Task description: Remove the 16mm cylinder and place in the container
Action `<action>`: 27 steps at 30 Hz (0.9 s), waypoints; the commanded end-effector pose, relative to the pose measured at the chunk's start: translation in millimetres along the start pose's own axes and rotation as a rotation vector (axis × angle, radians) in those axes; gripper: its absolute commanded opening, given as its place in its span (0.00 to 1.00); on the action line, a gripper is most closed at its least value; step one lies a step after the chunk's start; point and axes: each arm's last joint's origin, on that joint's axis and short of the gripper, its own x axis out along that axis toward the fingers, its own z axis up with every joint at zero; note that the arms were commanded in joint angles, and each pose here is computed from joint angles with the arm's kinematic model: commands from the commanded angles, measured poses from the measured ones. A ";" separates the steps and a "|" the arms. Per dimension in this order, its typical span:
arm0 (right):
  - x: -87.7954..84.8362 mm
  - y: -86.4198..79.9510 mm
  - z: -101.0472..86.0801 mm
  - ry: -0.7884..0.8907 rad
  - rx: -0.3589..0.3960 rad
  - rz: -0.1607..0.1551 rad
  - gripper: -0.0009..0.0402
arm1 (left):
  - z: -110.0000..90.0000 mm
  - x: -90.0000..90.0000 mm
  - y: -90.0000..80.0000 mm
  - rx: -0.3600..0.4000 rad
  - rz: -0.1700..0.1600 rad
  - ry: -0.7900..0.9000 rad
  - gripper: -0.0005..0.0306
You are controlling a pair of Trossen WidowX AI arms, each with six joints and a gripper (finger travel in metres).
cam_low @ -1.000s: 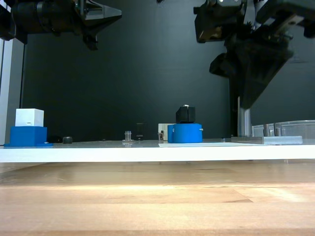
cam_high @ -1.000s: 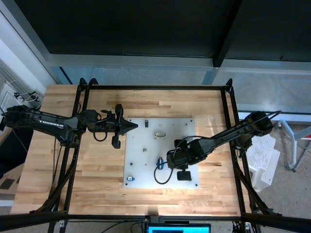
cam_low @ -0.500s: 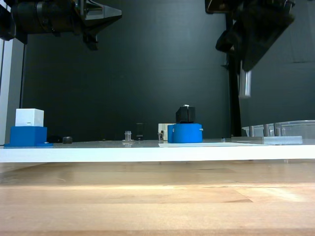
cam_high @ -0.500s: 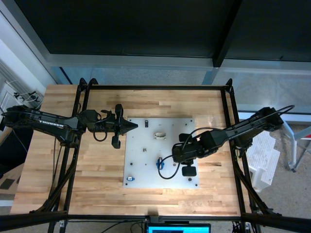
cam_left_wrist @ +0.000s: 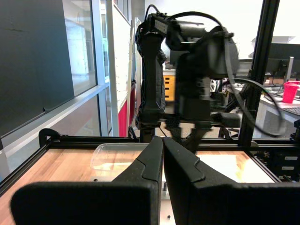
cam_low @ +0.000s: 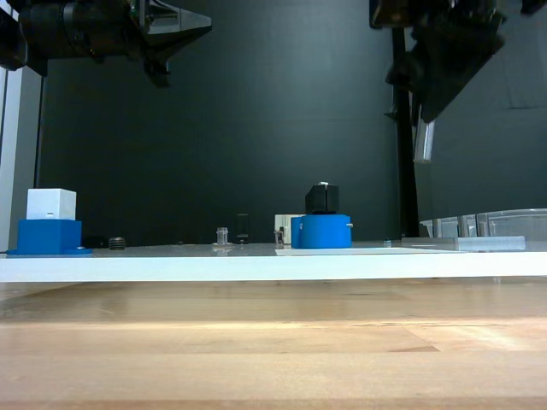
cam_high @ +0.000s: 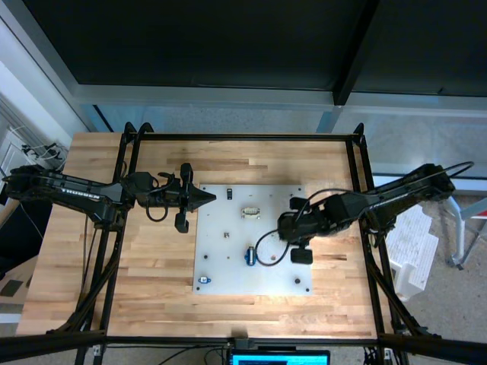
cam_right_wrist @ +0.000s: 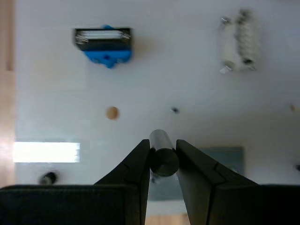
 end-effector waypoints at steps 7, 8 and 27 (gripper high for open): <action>-5.3 -37.3 -34.1 -0.007 0.097 -0.041 0.03 | 0.0 0.0 0.0 0.000 0.000 0.000 0.02; -5.3 -41.0 -37.4 -0.006 0.108 -0.047 0.03 | 0.0 0.0 0.0 0.000 0.000 0.000 0.02; -5.5 -84.8 -110.1 0.130 0.260 -0.156 0.06 | 0.0 0.0 0.0 0.000 0.000 0.000 0.02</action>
